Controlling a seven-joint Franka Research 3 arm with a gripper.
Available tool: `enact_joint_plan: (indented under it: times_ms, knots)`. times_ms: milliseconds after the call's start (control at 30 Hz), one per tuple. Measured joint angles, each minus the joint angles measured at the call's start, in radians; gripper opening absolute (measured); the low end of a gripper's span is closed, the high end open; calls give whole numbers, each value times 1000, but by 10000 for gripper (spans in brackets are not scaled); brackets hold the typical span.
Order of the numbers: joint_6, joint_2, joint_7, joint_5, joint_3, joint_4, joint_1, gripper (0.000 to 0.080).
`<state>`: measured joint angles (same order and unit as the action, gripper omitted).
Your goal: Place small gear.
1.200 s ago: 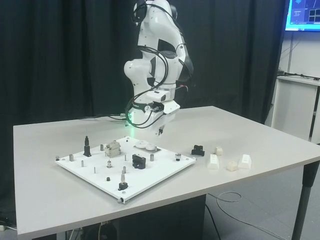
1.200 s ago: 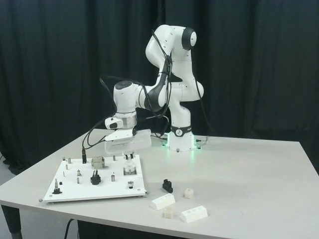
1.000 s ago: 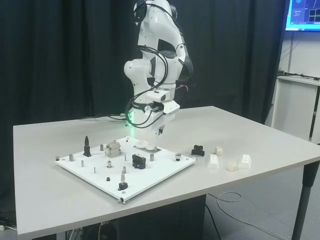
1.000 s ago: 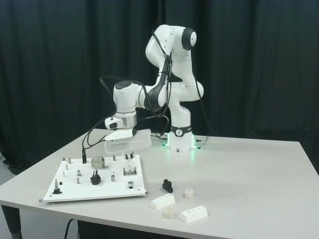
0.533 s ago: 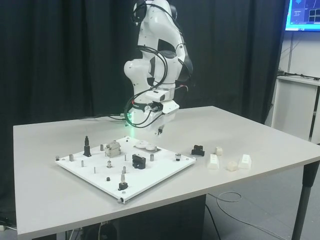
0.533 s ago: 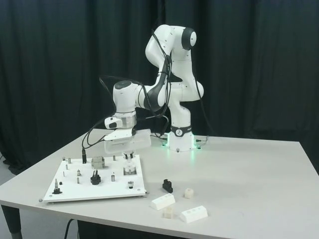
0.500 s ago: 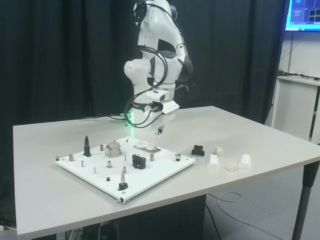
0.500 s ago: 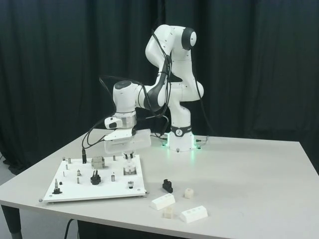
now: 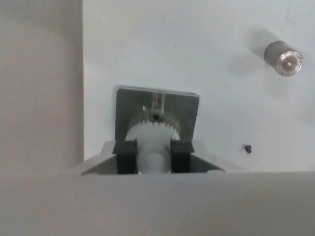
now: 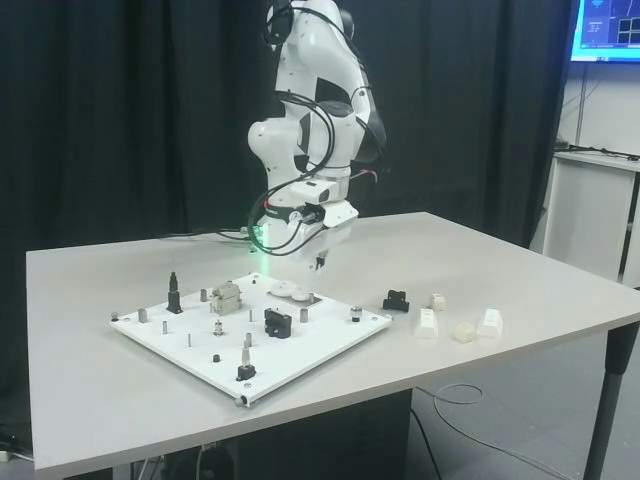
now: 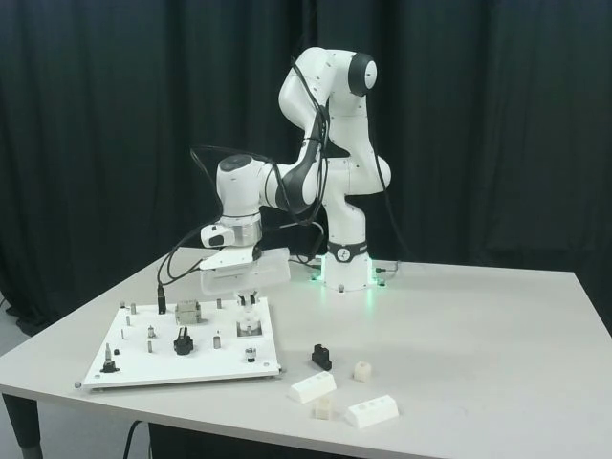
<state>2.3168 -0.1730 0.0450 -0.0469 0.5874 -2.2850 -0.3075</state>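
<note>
Almost nothing is moving since the earlier frames; the arm is staying at the same height over the far edge of the white board (image 10: 250, 335); going left to right in the wrist view, the grey table (image 9: 39, 73) is giving way to the board, then the grey plate (image 9: 157, 110) with its shaft (image 9: 156, 104), then a grey peg (image 9: 280, 55); the gripper (image 9: 153, 156) is holding the small gear (image 9: 151, 137) narrowly between its black pads (image 9: 125, 150), just above the plate; the pause probably means alignment before lowering.
</note>
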Motion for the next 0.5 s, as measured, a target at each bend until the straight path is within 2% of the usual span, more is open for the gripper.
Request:
enact_joint_plan:
  times_ms: [333, 500]
  knots:
    - [-5, 2, -9, -6, -3, 1, -1, 137]
    - [-11, 7, -26, -17, -14, 5, -7, 137]
